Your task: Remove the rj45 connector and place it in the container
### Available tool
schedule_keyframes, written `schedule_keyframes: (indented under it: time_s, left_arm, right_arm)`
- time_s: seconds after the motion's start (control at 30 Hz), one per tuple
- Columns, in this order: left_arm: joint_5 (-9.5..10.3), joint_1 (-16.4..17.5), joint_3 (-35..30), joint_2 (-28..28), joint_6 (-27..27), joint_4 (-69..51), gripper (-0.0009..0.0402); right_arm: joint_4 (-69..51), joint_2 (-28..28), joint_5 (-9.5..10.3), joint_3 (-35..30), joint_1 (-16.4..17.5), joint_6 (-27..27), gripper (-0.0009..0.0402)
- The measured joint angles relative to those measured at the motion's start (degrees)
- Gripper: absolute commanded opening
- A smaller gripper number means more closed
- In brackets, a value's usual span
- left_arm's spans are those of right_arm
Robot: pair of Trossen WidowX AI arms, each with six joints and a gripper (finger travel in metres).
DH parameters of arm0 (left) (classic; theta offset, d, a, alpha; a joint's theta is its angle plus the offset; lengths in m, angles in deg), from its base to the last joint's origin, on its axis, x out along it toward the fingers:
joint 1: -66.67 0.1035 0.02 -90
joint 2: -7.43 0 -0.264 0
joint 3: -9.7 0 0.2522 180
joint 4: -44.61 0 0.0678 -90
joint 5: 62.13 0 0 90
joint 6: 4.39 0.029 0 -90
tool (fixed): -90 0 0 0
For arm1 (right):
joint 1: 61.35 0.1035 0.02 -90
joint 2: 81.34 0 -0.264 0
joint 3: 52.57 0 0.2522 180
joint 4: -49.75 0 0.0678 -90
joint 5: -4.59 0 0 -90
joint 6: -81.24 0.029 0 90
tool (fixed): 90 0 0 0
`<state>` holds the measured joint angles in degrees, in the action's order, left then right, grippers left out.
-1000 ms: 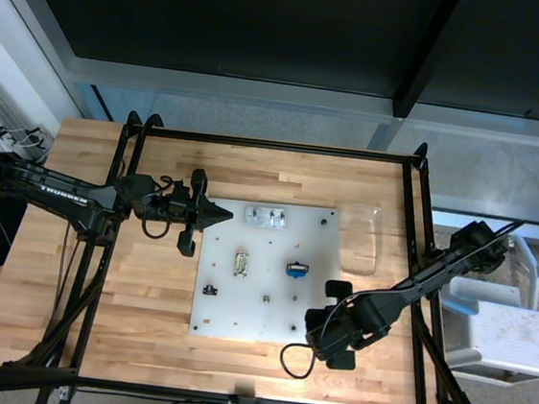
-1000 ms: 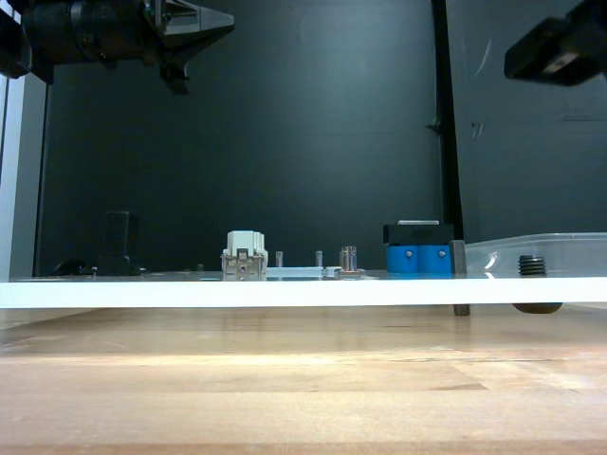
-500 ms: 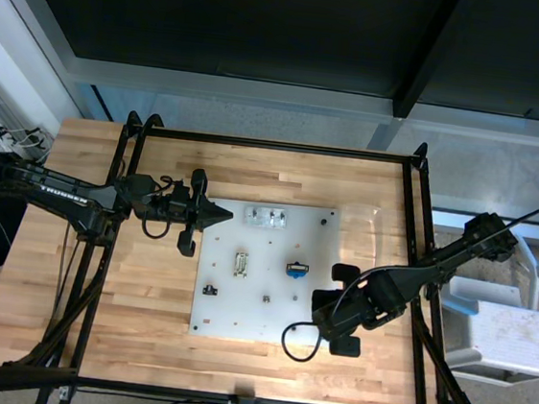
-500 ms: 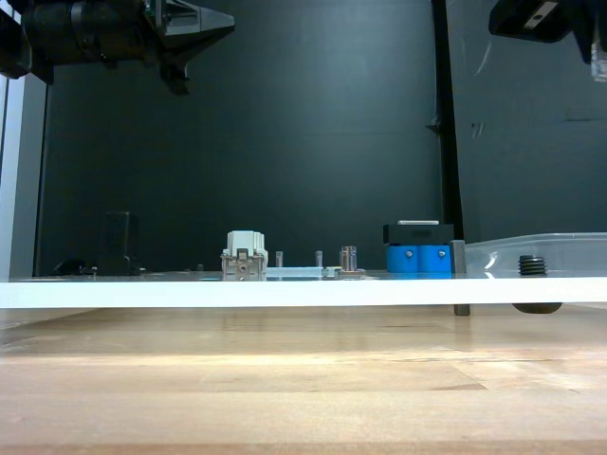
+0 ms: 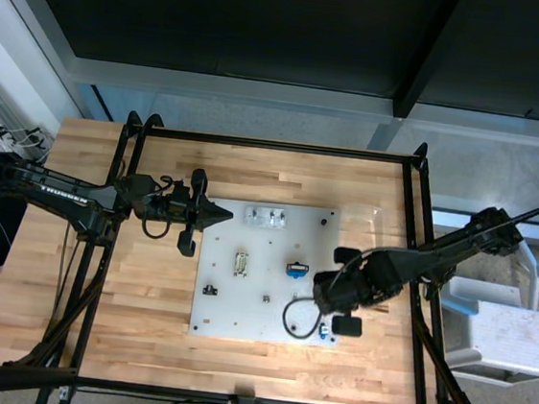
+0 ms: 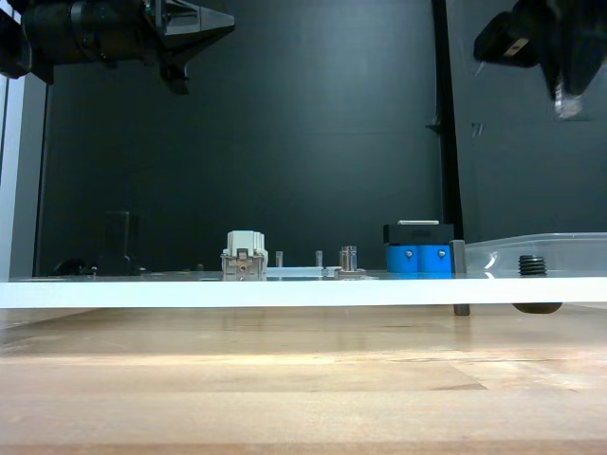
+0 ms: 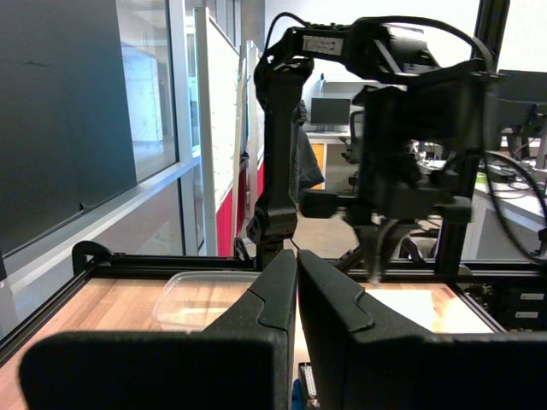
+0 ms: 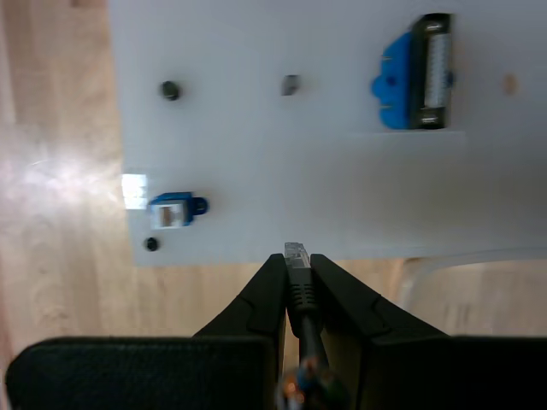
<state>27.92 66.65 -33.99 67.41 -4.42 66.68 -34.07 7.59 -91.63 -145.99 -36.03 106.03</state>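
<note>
The right tool pinches a black cable just behind the clear plug, which juts from between the fingertips. The tool hangs high over the white board, pointing down at it, and the plug sits in the air above the board's near edge, touching nothing below. It is well apart from the small blue socket near the board's corner, and farther still from the larger blue block toward the board's middle.

The container lies on the wooden worktop just beside the board's right edge, toward the far side, beyond the right tool. Whether it touches the board cannot be told. From table height the plug shows as a pale speck well above the container's rim.

Across the board, the left tool has its fingers pressed together with nothing between them. It hovers high over the worktop just off the board's far left corner, held level and pointing across toward the right arm. A pale connector housing and a few small fittings stand on the board between the two arms.
</note>
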Motion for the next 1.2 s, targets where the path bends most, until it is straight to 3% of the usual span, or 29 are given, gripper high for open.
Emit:
schedule_keyframes:
  time_s: [0.43,1.2]
  left_arm:
    - [-0.02,0.00,0.00,0.00,0.00,0.00,0.0001]
    - [-0.02,0.00,0.00,0.00,0.00,0.00,0.0001]
  right_arm:
    - [-0.02,-5.75,0.24,4.92,-13.00,-13.73,0.0000]
    - [-0.24,-15.61,0.44,17.11,-31.39,-29.51,0.0000]
